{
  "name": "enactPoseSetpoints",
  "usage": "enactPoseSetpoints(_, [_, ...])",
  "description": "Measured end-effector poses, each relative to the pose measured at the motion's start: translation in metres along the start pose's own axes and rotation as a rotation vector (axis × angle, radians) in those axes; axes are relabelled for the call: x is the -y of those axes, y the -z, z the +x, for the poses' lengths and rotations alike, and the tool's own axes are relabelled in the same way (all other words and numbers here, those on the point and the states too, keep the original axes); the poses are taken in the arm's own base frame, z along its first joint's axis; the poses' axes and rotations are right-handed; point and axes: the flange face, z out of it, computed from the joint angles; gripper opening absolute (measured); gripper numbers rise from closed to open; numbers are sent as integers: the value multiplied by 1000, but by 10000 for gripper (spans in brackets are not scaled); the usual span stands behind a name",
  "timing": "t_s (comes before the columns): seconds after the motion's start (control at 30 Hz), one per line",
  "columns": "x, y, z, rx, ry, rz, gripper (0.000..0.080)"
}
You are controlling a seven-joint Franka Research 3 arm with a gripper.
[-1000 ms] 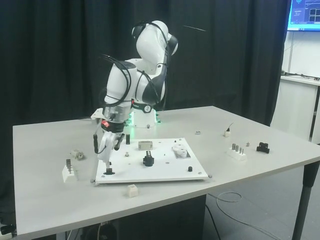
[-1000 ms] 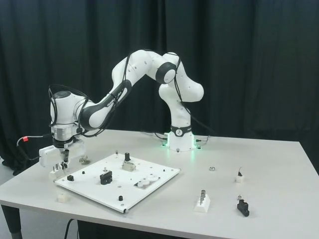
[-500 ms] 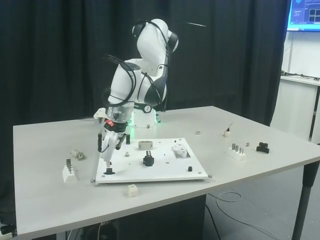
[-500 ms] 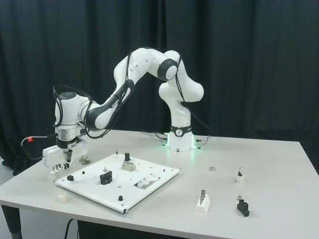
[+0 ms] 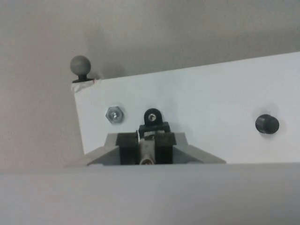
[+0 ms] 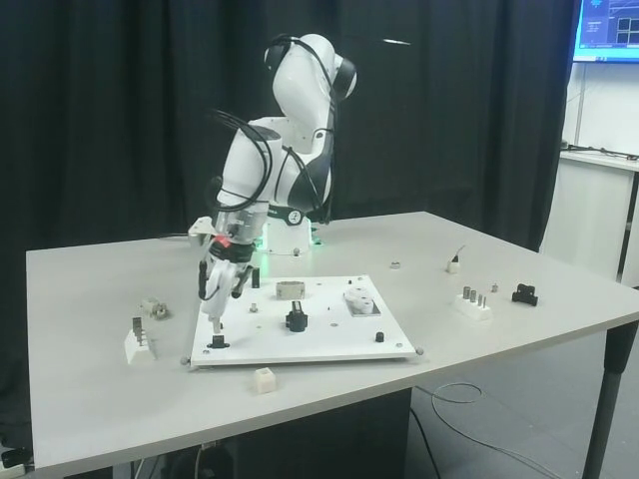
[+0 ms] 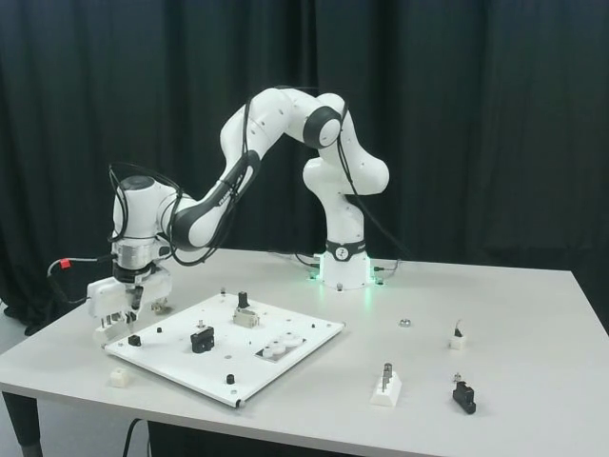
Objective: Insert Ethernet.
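Note:
My gripper (image 6: 213, 307) hangs over the near-left corner of the white board (image 6: 334, 342), also seen from the second room camera as gripper (image 7: 127, 318) and board (image 7: 221, 364). In the wrist view its black pads (image 5: 125, 149) are shut on a small grey Ethernet plug (image 5: 146, 151). A small black socket (image 5: 151, 117) sits on the board just past the plug. From the room that socket (image 6: 216, 343) lies a short way below the fingertips, and from the second room camera the socket (image 7: 134, 340) is also below them.
A grey ball marker (image 5: 80, 65), a nut (image 5: 114, 114) and a black peg (image 5: 267, 123) mark the board's corner. The board carries a black part (image 6: 296, 320) and a grey block (image 6: 290, 289). A white cube (image 6: 263, 379) and pin holder (image 6: 139, 344) lie beside it.
The arm has swung a little sideways, carrying the gripper from the board's left edge to above the corner socket. The plug stays held.

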Motion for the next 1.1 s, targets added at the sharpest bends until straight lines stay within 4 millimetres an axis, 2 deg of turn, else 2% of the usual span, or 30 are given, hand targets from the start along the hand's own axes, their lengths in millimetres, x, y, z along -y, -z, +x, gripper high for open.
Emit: enactPoseSetpoints(1.1, [-13,-9,-3,-22,70,29,68])
